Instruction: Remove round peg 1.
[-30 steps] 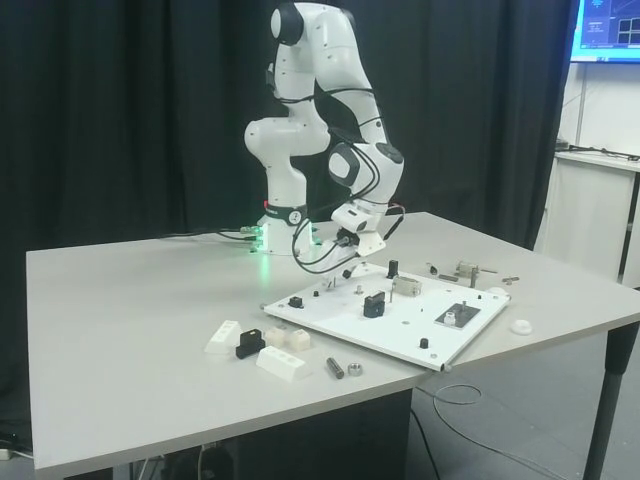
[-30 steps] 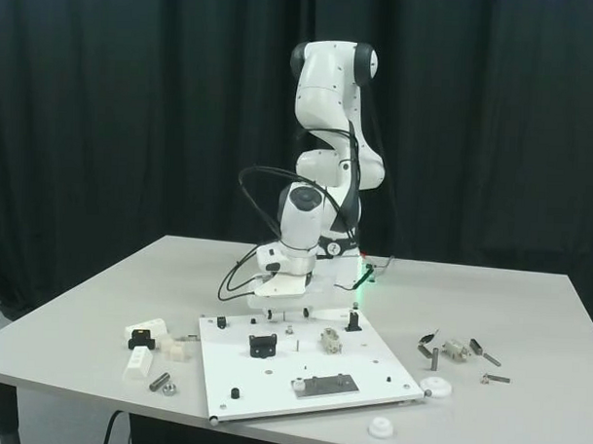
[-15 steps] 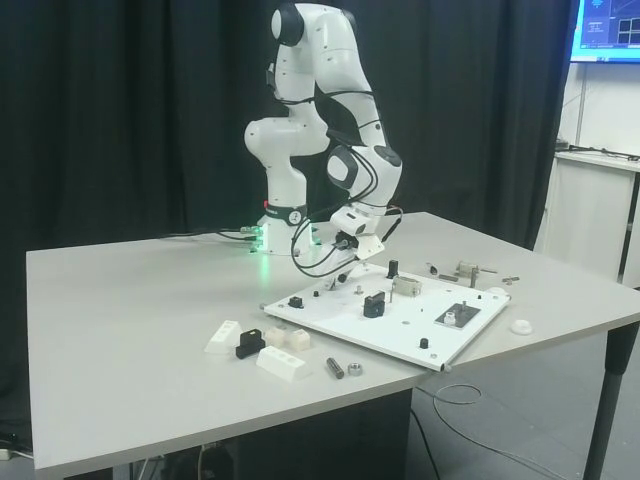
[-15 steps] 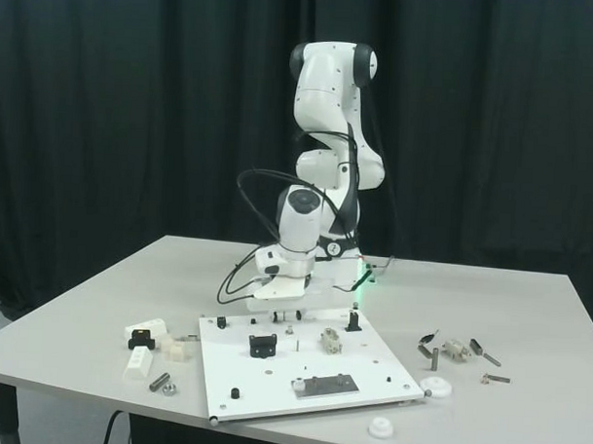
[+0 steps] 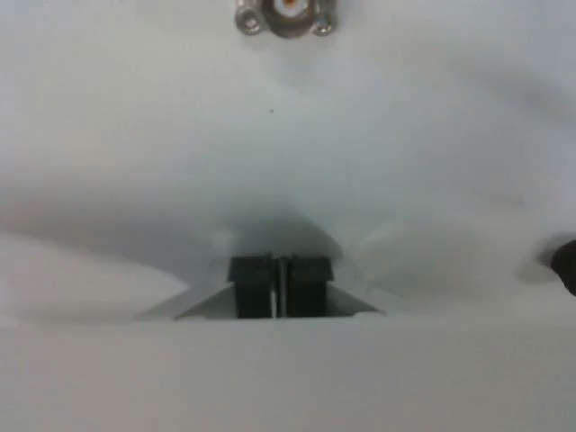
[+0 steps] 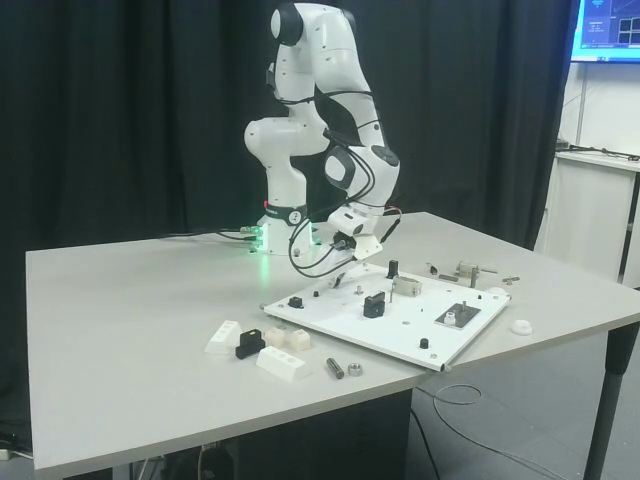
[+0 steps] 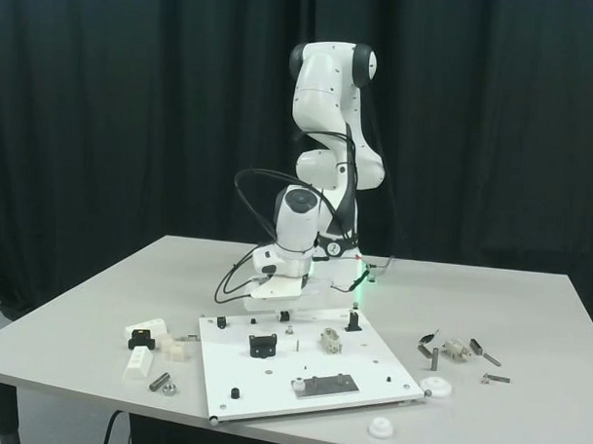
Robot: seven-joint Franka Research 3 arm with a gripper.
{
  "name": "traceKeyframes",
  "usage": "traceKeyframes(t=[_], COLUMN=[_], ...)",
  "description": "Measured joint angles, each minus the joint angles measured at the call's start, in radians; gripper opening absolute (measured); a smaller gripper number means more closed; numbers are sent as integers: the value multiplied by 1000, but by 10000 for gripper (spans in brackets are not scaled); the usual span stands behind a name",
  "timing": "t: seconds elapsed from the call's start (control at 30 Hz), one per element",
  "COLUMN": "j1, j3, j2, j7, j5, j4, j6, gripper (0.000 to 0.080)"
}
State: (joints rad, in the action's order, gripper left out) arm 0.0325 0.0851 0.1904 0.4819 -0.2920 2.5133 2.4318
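My gripper (image 5: 280,288) hangs a little above the far part of the white board (image 7: 271,382), near its back edge. Its black pads (image 5: 252,286) are nearly together. A thin grey round peg (image 5: 280,292) shows as a narrow strip pinched between them. The first room view has the gripper (image 6: 343,275) just over the board (image 6: 400,325), beside a small black post (image 6: 393,268). From the second room view the gripper (image 7: 286,314) is clear of the board's surface. The peg itself is too small to make out in either room view.
A metal connector (image 5: 286,16) is fixed to the board ahead of the fingers. Black fixtures (image 7: 264,346) and a grey plate (image 7: 322,384) also stand on it. Loose white blocks (image 6: 282,360) lie left of the board; metal parts (image 7: 455,349) and white discs (image 7: 434,387) lie to its right.
The gripper has lifted a little off the board and drifted slightly toward the arm's base. The parts on the table have not moved.
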Motion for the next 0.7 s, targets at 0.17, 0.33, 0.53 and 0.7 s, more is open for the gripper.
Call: traceKeyframes(t=[0.17,0.33,0.53,0.7], j1=[0,0,0,0], j3=[0,0,0,0], j2=[0,0,-1,-6], j7=[0,0,0,0], j5=[0,0,0,0], j4=[0,0,0,0], j6=[0,0,0,-7], gripper=[64,29,29,29])
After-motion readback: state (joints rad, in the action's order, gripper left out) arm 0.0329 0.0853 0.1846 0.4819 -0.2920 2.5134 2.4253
